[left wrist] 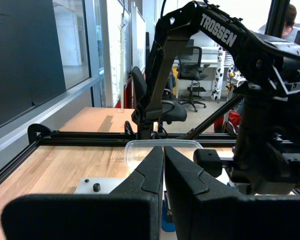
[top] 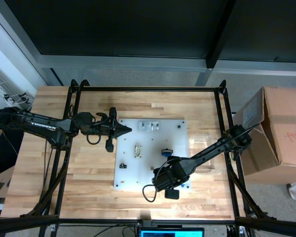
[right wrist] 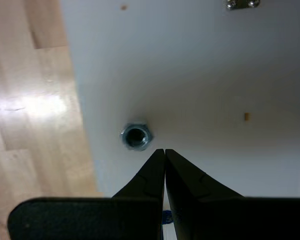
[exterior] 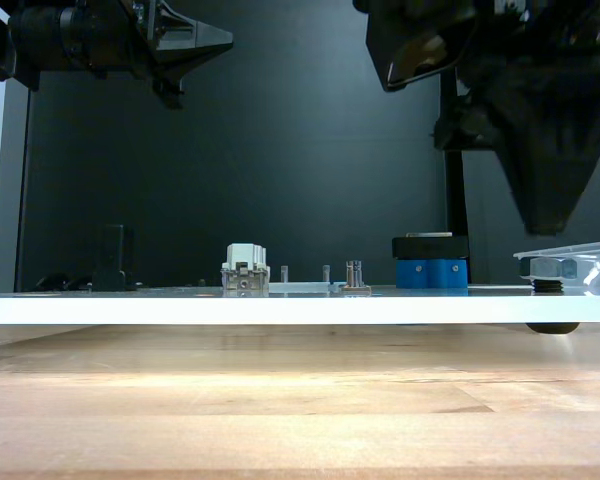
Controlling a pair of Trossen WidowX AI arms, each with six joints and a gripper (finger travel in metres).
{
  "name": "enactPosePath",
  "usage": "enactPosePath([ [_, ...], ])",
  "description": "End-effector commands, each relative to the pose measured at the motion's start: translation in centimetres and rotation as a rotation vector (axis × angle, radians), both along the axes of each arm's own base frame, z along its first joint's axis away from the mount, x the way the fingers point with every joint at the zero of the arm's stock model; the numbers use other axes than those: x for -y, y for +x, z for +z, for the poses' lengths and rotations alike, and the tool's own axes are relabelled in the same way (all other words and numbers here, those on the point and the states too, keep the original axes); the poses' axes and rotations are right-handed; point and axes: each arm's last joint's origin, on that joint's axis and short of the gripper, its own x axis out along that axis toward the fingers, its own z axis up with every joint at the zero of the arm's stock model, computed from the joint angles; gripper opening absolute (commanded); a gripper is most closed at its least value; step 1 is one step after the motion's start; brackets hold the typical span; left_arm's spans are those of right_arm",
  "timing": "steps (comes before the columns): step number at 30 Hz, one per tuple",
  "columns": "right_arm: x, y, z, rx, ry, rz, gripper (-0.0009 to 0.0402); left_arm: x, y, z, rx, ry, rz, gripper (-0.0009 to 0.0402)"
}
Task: Pick the M12 nut and place it on its threads and fasten
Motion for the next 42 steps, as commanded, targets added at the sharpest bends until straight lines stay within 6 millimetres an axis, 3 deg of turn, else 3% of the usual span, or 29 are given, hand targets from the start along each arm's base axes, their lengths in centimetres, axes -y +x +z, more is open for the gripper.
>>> enactPosePath([
  [1,0.0,0.0,-0.2,0.006,-0.019,0.008,0.0000,0.0,0.0,0.0,0.000,0.000,0.000,0.0000],
  [10,0.0,-0.2,-1.6,0.011,0.014,0.054,0.0000,0.0,0.0,0.0,0.000,0.000,0.000,0.0000],
  [16,-0.6,-0.3,-1.5,-0.068,0.217,0.098,0.0000,0.0,0.0,0.0,0.001,0.000,0.000,0.0000],
  [31,0.2,-0.4,-1.1,0.004,0.007,0.047,0.0000,0.0,0.0,0.0,0.000,0.000,0.000,0.0000],
  [38,0.0,-0.2,-1.4,0.018,0.021,0.053,0.0000,0.0,0.0,0.0,0.000,0.000,0.000,0.0000],
  [42,-0.6,-0.3,-1.5,-0.059,0.194,0.107,0.0000,0.0,0.0,0.0,0.001,0.000,0.000,0.0000],
])
